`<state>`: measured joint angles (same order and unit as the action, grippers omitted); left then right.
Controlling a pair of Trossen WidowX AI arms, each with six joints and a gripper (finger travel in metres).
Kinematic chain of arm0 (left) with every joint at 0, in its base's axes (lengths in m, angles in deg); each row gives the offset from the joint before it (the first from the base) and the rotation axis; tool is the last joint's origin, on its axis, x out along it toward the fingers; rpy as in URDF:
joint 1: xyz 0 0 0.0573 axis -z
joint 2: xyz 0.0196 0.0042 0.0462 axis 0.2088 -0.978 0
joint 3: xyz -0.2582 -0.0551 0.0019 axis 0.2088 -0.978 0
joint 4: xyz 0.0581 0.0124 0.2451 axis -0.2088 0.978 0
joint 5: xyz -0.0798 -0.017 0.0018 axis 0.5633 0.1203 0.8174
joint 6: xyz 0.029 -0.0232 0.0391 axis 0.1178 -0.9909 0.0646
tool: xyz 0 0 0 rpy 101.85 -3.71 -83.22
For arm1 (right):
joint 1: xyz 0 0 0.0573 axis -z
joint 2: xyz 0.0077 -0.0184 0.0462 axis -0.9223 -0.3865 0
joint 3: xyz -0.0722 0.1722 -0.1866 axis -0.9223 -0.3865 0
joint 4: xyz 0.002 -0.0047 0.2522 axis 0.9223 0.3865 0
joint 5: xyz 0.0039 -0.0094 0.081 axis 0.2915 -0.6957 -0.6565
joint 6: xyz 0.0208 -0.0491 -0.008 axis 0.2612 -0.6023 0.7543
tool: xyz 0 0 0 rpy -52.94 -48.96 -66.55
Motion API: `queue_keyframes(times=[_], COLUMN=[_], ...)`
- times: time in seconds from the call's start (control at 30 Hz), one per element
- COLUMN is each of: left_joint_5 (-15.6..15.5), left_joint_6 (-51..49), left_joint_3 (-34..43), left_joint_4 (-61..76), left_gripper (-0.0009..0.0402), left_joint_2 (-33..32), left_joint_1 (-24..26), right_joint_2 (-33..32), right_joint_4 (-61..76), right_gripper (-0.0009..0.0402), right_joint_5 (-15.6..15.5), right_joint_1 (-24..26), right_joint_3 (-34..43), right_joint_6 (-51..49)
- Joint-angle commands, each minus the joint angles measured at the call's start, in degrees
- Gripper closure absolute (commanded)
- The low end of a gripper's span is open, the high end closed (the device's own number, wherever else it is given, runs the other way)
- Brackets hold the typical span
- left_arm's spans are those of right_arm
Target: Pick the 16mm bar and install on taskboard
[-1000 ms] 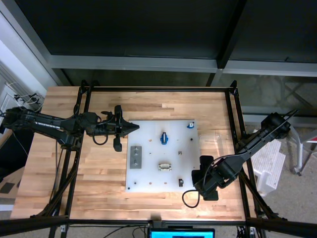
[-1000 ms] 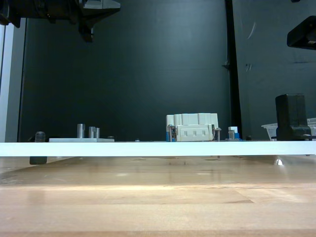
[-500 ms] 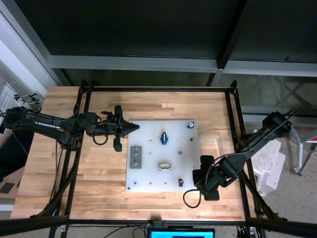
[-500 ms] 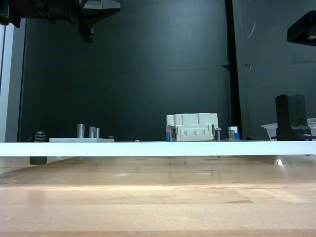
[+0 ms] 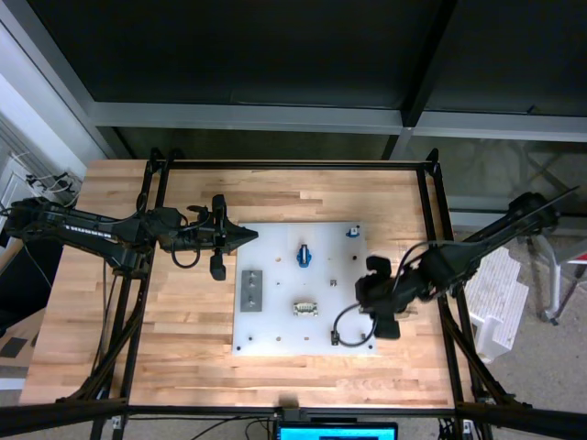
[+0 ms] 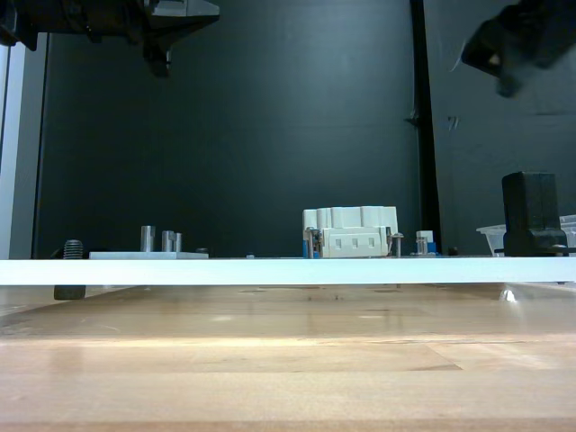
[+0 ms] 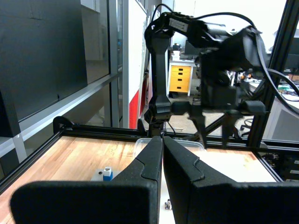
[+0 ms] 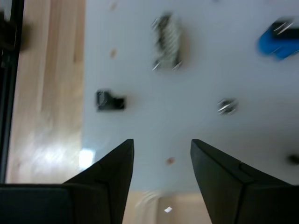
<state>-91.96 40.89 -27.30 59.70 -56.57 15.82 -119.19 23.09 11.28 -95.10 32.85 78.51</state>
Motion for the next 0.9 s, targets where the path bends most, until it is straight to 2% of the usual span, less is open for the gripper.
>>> queue_keyframes(times=[0.03,0.33,0.53,0.6,0.9], left_joint_5=[0.0,0.0,0.0,0.0,0.0], left_joint_6=[0.0,0.0,0.0,0.0,0.0], left_joint_3=[0.0,0.0,0.0,0.0,0.0], left_joint_4=[0.0,0.0,0.0,0.0,0.0], left_gripper=[0.0393,0.0393,0.0392,0.0393,0.0393], left_joint_2=[0.0,0.0,0.0,0.0,0.0], left_joint_1=[0.0,0.0,0.0,0.0,0.0], right_joint_2=[4.1,12.9,17.7,19.0,23.5], right_joint_4=[-3.1,-14.4,-26.2,-30.1,-46.5], right_gripper=[0.0254,0.0328,0.0377,0.0391,0.0392], right_joint_5=[0.2,-0.1,-3.4,-3.4,-3.6], right_joint_1=[3.2,13.6,20.0,21.9,27.4], right_joint_3=[-1.9,-7.3,-12.1,-13.6,-20.7], right_joint_6=[-4.4,-17.3,-23.0,-24.3,-26.6])
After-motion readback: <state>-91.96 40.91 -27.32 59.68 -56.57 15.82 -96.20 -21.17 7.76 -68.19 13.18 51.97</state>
